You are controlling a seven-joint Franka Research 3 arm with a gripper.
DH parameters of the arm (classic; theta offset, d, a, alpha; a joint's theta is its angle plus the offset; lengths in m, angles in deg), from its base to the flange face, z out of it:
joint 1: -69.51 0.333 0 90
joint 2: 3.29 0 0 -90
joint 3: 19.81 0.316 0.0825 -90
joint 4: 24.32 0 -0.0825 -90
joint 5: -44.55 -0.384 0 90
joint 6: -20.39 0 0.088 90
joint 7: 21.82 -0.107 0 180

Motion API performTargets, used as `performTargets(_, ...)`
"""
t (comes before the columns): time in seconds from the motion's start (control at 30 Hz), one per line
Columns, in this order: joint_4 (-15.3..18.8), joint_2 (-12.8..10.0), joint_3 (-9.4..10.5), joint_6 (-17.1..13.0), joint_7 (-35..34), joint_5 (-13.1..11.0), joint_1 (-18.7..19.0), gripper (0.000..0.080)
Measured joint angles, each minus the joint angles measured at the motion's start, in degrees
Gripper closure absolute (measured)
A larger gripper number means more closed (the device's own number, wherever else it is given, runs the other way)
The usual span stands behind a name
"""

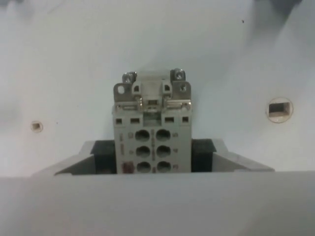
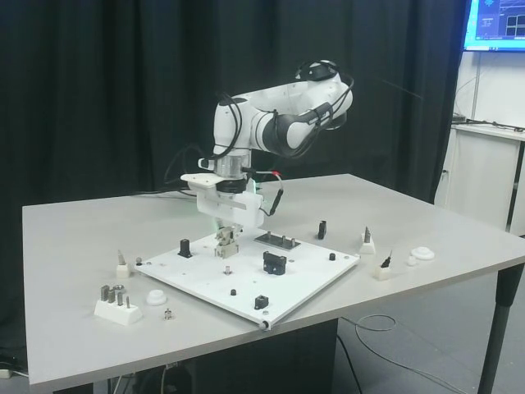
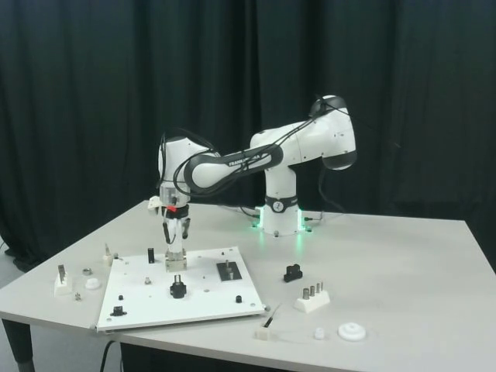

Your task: Insert waterproof.

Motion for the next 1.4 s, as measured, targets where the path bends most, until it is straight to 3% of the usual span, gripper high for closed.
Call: performTargets(1.4,-0.32,0.00,-0.17,1.23,0.00,0.00,-0.83,0.0491)
